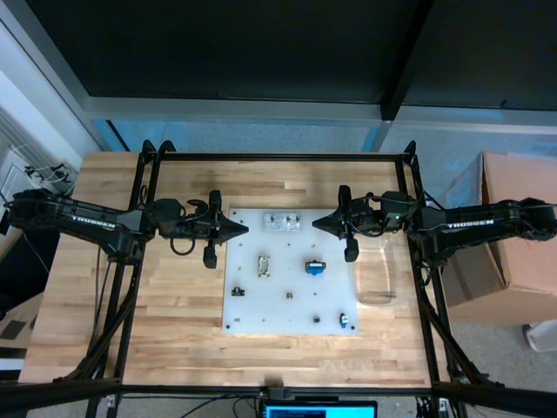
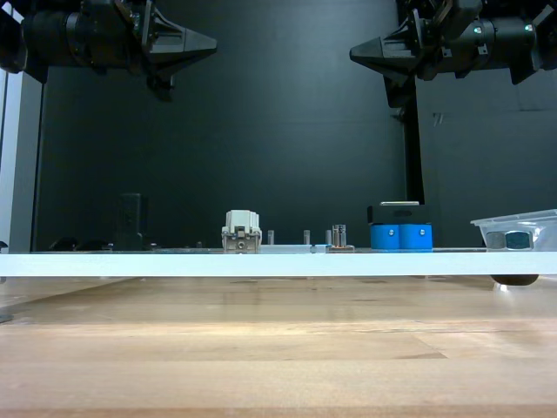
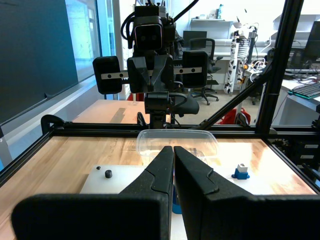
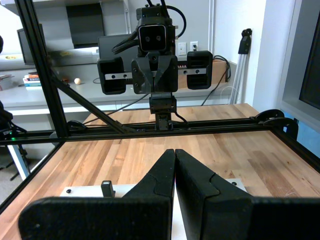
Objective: Unfasten the M12 nut and place it in the container
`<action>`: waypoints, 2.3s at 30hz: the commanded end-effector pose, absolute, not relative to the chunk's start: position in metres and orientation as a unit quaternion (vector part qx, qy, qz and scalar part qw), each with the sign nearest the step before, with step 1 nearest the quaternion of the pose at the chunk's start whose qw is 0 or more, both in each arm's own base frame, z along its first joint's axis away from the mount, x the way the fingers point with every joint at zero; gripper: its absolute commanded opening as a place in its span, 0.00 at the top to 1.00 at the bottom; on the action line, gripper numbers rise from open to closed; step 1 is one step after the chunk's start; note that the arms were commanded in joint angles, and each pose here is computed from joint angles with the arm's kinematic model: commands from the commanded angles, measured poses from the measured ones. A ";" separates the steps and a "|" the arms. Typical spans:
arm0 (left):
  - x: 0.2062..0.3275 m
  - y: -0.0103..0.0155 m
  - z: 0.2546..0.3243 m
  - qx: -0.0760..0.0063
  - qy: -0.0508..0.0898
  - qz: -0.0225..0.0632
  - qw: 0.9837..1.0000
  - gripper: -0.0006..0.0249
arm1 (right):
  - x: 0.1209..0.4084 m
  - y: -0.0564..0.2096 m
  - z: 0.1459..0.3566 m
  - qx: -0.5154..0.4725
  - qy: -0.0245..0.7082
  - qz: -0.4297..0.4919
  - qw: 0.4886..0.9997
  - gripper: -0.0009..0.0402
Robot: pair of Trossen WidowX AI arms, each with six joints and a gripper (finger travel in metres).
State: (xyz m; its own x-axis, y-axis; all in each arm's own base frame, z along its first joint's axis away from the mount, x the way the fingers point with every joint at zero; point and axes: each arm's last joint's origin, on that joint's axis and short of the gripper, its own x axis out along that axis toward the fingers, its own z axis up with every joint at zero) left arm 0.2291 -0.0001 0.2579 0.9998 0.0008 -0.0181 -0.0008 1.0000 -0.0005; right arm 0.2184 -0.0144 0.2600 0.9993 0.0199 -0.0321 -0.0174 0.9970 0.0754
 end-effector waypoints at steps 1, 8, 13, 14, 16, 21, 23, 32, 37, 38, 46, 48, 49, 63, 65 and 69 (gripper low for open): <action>0.229 0.0000 0.2580 0.000 0.009 0.000 1.000 0.98 | 0.218 -0.014 0.265 0.027 -0.011 0.010 1.000 0.98; 0.229 0.0000 0.2580 0.000 0.009 0.000 1.000 0.98 | 0.218 -0.014 0.265 0.027 -0.010 0.010 1.000 0.98; 0.229 0.0001 0.2580 0.000 0.009 0.001 1.000 0.98 | 0.218 -0.014 0.264 0.046 -0.004 0.015 0.999 0.98; 0.229 0.0000 0.2580 0.000 0.009 0.000 1.000 0.98 | 0.219 -0.013 0.264 0.056 -0.001 0.021 0.998 0.98; 0.229 0.0000 0.2580 0.000 0.009 0.000 1.000 0.98 | 0.220 -0.012 0.265 0.078 0.023 0.039 0.996 0.98; 0.229 0.0001 0.2580 0.000 0.009 0.001 1.000 0.98 | 0.223 0.008 0.266 0.082 0.150 0.060 0.984 0.98; 0.229 0.0000 0.2580 0.000 0.009 0.000 1.000 0.98 | 0.225 0.019 0.267 0.078 0.206 0.069 0.973 0.98; 0.229 0.0000 0.2580 0.000 0.009 0.000 1.000 0.98 | 0.237 0.066 0.278 0.093 0.386 0.087 0.914 0.98; 0.229 0.0000 0.2580 0.000 0.009 0.000 1.000 0.98 | 0.247 0.090 0.284 0.112 0.455 0.085 0.879 0.98; 0.229 0.0001 0.2580 0.000 0.009 0.001 1.000 0.98 | 0.249 0.095 0.284 0.113 0.468 0.084 0.872 0.98; 0.229 0.0001 0.2580 0.000 0.009 0.001 1.000 0.98 | 0.265 0.127 0.290 0.146 0.552 0.043 0.820 0.98; 0.229 0.0000 0.2580 0.000 0.009 0.000 1.000 0.98 | 0.270 0.134 0.291 0.152 0.565 0.032 0.810 0.98; 0.229 0.0000 0.2580 0.000 0.009 0.000 1.000 0.98 | 0.273 0.139 0.291 0.153 0.570 0.030 0.807 0.98; 0.229 0.0001 0.2580 0.000 0.009 0.001 1.000 0.98 | 0.305 0.172 0.281 0.247 0.606 -0.087 0.751 0.98; 0.229 0.0000 0.2580 0.000 0.009 0.000 1.000 0.98 | 0.308 0.175 0.278 0.250 0.608 -0.092 0.748 0.98; 0.229 0.0000 0.2581 0.000 0.009 0.000 1.000 0.98 | 0.311 0.177 0.272 0.253 0.612 -0.102 0.742 0.98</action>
State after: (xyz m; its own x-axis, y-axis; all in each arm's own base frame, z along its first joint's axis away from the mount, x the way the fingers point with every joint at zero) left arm 0.2292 0.0000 0.2580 0.9998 0.0011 -0.0181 -0.0012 1.0000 -0.0005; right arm 0.3101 0.1767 0.2740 0.2312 0.1607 -0.9595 0.4535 0.8547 0.2524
